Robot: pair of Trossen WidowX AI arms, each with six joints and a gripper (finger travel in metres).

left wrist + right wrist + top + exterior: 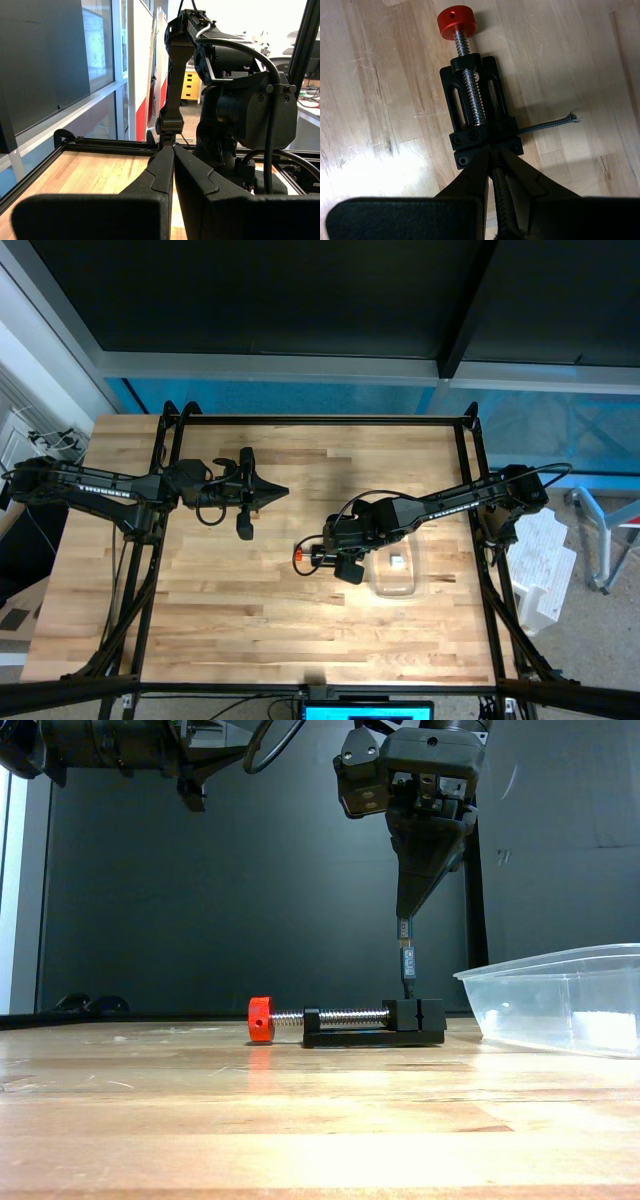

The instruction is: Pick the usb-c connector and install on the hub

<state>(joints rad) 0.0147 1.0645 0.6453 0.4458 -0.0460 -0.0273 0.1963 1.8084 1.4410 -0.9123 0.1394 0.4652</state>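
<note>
Pale wood bench is seen nearest, and on it the hub is laid flat: black, with an orange-red knob at one end. Over the opposite end the usb-c connector is held upright, pinched in the right claw. It is slim and dark grey, judged light, rigid and slippery, and best gripped on its flat sides. Farther back, the left claw is parked aloft, fingers pressed together.
</note>
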